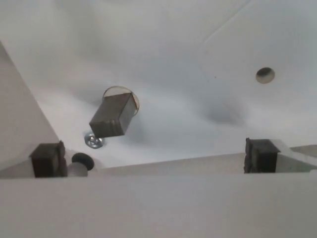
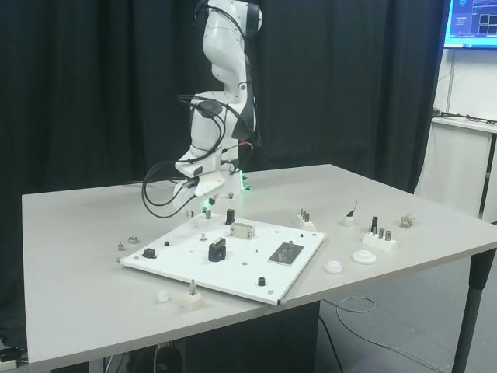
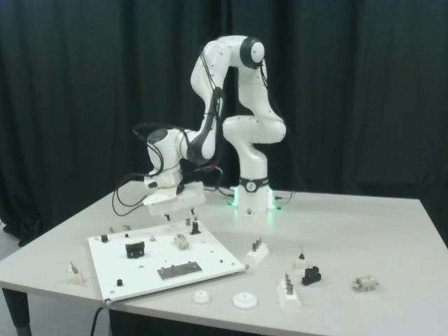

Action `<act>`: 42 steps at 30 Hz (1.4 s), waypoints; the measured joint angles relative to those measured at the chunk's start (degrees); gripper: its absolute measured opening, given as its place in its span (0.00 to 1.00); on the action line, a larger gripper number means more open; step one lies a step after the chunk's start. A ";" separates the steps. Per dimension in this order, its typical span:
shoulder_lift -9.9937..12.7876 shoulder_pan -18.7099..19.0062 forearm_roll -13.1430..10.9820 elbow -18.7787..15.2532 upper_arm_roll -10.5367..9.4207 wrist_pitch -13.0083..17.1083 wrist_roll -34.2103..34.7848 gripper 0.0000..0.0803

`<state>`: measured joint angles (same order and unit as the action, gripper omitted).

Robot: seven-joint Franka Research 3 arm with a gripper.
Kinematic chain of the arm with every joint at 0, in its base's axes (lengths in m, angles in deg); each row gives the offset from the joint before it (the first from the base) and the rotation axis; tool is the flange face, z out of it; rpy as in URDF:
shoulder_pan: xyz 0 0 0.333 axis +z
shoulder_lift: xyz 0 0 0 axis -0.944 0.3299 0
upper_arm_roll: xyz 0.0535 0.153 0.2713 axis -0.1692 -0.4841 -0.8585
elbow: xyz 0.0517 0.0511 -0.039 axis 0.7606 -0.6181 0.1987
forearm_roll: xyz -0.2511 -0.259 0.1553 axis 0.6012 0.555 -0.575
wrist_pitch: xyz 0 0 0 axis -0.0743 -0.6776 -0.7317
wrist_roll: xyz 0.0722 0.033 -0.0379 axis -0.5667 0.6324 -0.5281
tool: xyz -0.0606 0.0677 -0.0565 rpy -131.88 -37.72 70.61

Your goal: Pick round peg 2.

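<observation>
A dark grey peg point(image 1: 115, 115) stands upright in a round hole of the white board point(image 1: 198, 49), tilted as the wrist view shows it. My gripper point(image 1: 153, 157) hangs above it, open, with the two black fingertips point(image 1: 47, 159) far apart and nothing between them. The peg lies ahead of the fingers, nearer one of them, and is not touched. In the room views the gripper point(image 2: 205, 207) point(image 3: 169, 210) hovers low over the far edge of the white board point(image 2: 233, 272) point(image 3: 140, 274). I cannot pick out the same peg with certainty there.
Near the peg are a small metal screw point(image 1: 93, 141), a black knob point(image 1: 81, 159) and an empty hole point(image 1: 265, 75). The board carries a black block point(image 2: 217, 250) and a metal plate point(image 2: 286, 252). White holders point(image 2: 380, 239) and discs point(image 2: 363, 256) lie right of it.
</observation>
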<state>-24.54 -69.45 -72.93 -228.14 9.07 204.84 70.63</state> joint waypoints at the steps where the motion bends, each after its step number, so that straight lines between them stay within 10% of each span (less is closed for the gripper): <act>1: -0.10 0.09 0.03 0.03 0.00 -0.09 0.13 1.00; 42: -8.61 4.30 5.69 1.65 -0.51 -6.57 8.59 1.00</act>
<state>-33.15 -65.15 -67.24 -226.49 8.56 198.27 79.22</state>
